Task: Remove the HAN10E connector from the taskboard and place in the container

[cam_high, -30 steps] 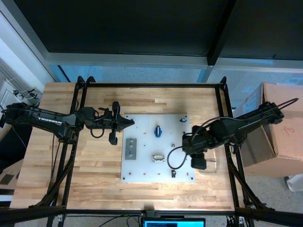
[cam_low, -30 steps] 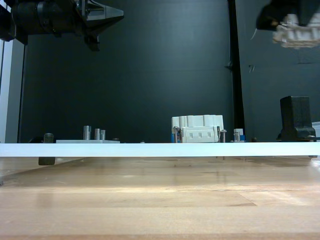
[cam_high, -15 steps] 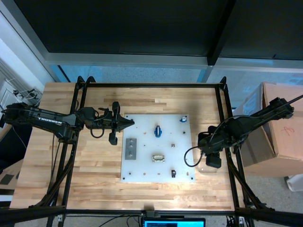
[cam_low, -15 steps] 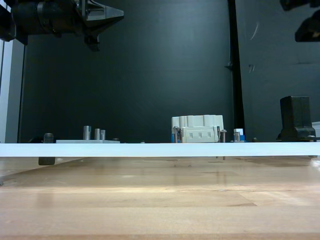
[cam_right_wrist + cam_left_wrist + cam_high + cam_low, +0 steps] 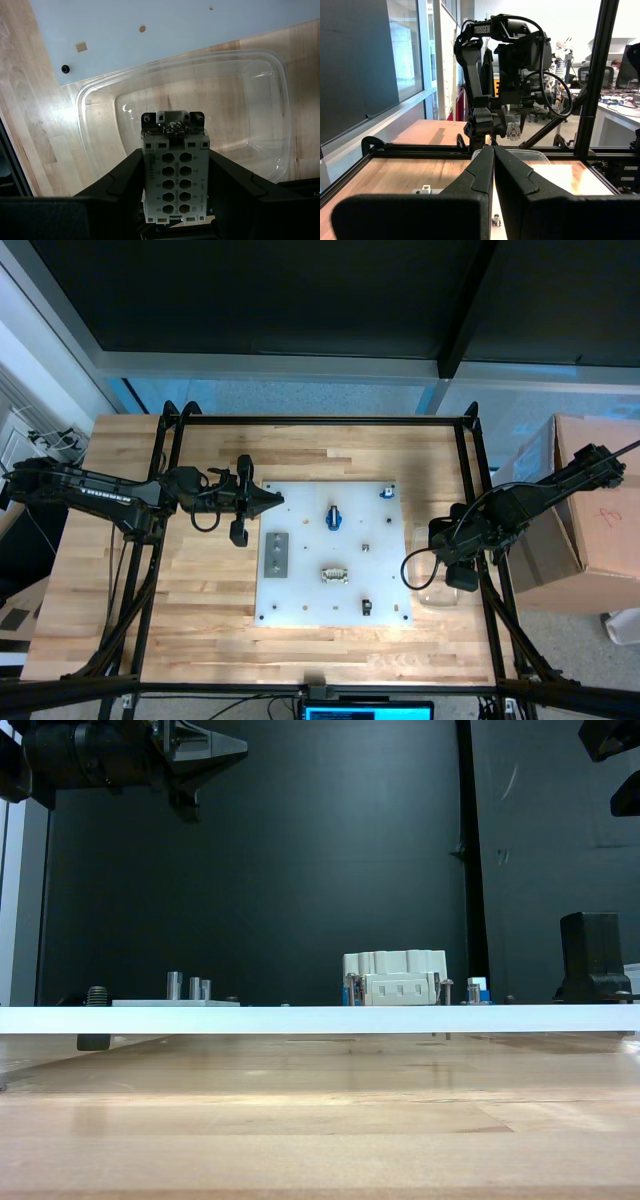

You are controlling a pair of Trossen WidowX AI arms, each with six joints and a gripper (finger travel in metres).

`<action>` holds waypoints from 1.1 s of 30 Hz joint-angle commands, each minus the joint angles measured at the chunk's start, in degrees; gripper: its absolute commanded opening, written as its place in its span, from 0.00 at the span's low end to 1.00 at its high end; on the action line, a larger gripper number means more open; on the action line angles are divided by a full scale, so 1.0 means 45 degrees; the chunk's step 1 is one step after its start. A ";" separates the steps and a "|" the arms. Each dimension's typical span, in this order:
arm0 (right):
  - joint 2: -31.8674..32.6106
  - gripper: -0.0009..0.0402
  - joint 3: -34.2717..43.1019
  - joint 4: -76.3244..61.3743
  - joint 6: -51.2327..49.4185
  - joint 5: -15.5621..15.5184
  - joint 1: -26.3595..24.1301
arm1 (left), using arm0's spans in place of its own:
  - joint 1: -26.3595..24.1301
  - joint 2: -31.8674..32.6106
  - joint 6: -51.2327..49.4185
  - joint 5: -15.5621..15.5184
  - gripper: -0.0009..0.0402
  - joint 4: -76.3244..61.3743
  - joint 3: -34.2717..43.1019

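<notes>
Well, closest to the near edge of the table (image 5: 200,640) lies the white taskboard (image 5: 300,590). A pale grey socket (image 5: 335,575) sits on it a little toward 6 o'clock from its middle, and a small black block (image 5: 367,607) stands at about 5 o'clock from the socket. Just off the board at 3 o'clock, the clear container (image 5: 186,59) lies on the wood. The right gripper (image 5: 175,160) hangs over this container, and its two black fingers (image 5: 125,182) squeeze the HAN10E connector (image 5: 175,185) from both sides. The connector is held up in the air, clear of the board, with its ten round holes facing the wrist camera and the container below it. A blue part (image 5: 333,517) stands on the board at 12 o'clock. At 10 o'clock from the board's middle, the left gripper (image 5: 262,498) hangs high near the board's far left corner, pointing toward 3 o'clock. Its fingers (image 5: 475,175) are pressed flat together with nothing between them. A cardboard box (image 5: 590,510) sits beyond the table at 3 o'clock.
</notes>
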 commanded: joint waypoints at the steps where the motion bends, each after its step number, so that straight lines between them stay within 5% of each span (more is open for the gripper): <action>1: 0.0000 0.28 0.0005 0.0005 0.0325 -0.0010 0.0010 | 0.0005 0.0000 0.0005 0.0000 0.02 0.0000 0.0005; 19: 0.0000 0.86 0.0000 -0.0078 0.1088 -0.0010 -0.0005 | 0.0000 0.0000 0.0005 0.0000 0.02 0.0000 0.0005; 33: 0.0005 0.89 0.0000 -0.0019 0.1205 -0.0005 0.0000 | 0.0005 0.0000 0.0005 0.0000 0.02 0.0000 0.0005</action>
